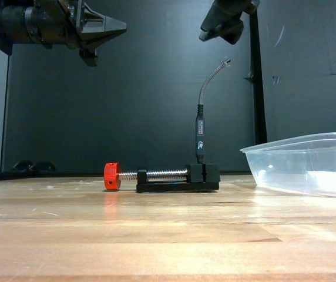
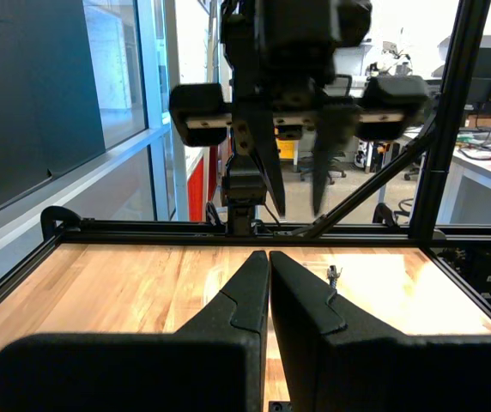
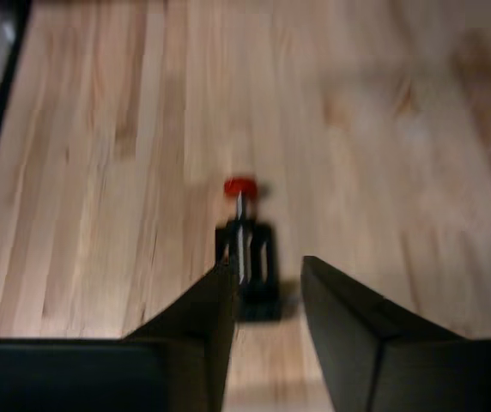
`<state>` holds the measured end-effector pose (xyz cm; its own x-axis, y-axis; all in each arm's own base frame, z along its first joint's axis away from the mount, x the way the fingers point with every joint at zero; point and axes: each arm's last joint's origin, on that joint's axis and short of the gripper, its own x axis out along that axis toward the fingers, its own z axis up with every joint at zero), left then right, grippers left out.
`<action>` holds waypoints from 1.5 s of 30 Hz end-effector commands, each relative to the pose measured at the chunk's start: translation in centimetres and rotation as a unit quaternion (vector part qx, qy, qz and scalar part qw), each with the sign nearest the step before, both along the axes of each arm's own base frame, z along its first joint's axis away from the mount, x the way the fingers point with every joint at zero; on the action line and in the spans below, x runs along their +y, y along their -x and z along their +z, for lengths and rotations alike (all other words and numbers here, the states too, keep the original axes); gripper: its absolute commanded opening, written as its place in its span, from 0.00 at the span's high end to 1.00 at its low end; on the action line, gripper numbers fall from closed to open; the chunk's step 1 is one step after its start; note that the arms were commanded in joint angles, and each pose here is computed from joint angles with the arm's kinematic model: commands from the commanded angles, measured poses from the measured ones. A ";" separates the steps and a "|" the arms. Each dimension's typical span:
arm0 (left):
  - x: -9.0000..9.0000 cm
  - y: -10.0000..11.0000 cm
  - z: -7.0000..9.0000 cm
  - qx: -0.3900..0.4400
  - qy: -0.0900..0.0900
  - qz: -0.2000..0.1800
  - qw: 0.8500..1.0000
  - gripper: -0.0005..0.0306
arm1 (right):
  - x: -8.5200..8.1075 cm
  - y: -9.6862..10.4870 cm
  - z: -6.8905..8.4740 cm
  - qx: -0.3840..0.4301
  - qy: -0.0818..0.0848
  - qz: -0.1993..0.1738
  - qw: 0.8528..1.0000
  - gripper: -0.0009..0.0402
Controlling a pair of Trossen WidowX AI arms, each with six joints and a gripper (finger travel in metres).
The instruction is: Pick the USB-C connector and install on taskboard
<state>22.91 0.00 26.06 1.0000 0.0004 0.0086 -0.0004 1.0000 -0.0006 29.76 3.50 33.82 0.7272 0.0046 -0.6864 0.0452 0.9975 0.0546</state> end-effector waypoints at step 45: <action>0.0 0.0 0.0 0.000 0.000 0.000 1.000 0.98 | -4.4 9.5 -6.5 -0.356 -0.007 -0.006 0.934 0.98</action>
